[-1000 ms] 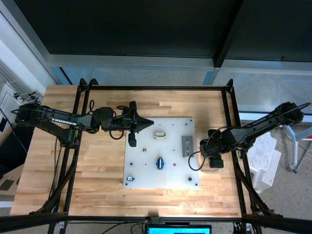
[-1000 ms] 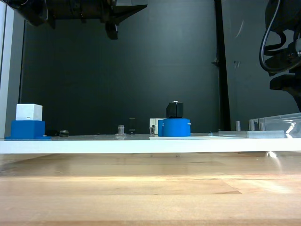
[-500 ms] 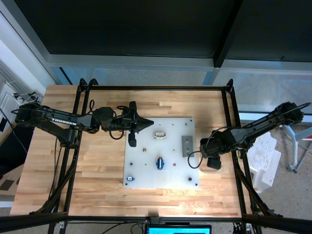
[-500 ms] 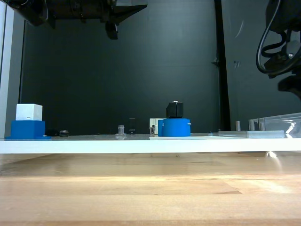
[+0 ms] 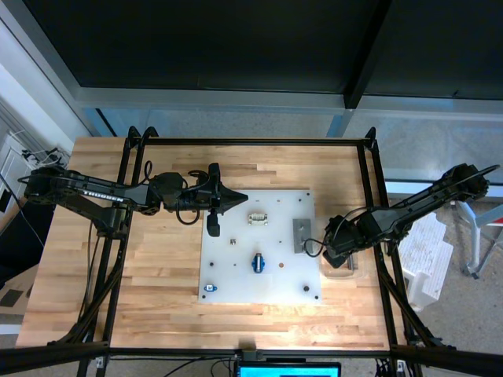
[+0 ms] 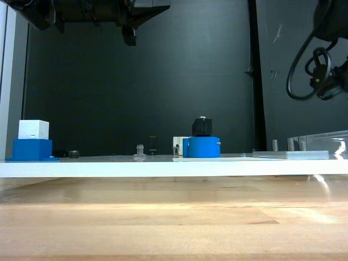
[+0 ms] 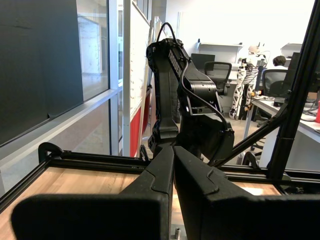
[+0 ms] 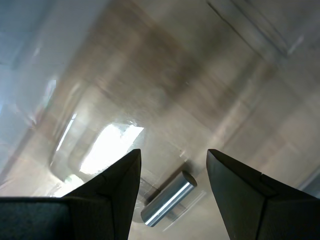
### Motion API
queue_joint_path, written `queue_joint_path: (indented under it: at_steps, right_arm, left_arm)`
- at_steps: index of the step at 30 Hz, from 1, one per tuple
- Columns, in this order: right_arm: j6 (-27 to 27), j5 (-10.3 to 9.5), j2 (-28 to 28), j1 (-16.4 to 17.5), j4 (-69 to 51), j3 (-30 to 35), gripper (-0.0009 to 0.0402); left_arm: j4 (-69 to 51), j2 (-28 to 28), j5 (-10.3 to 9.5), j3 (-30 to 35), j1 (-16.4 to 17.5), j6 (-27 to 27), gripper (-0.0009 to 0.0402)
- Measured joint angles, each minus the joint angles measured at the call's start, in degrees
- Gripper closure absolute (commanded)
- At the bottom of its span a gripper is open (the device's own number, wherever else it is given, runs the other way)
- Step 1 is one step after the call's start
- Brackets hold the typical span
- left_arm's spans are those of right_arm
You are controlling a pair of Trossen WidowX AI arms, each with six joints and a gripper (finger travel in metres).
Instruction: Pick the 16mm cylinder and install on the taskboard
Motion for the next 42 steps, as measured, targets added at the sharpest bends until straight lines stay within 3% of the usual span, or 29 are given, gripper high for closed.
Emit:
queue_joint_path:
  at_steps: [4, 10, 17, 37, 42]
  right_arm:
    - [4.96, -0.13, 0.0, 1.75, -0.07, -1.22, 0.0212]
    - [12.98, -2.38, 0.0, 4.5, -0.04, -1.53, 0.0212]
    - [23.58, -3.26, 0.0, 6.97, 0.35, -1.9, 0.0212]
    - [35.23, -2.47, 0.11, 7.5, 2.16, -3.87, 0.0212]
    - [36.24, -4.46, 2.75, 7.58, 5.33, -5.18, 0.0212]
  left_arm:
    - [-0.02, 0.0, 0.0, 0.0, 0.0, 0.0, 0.0393]
    - [-0.02, 0.02, 0.02, -0.02, 0.0, 0.0, 0.0393]
    - [0.0, 0.02, 0.02, 0.0, 0.0, 0.0, 0.0393]
    - [-0.02, 0.0, 0.0, 0.0, 0.0, 0.0, 0.0393]
    - [0.0, 0.02, 0.0, -0.02, 0.0, 0.0, 0.0393]
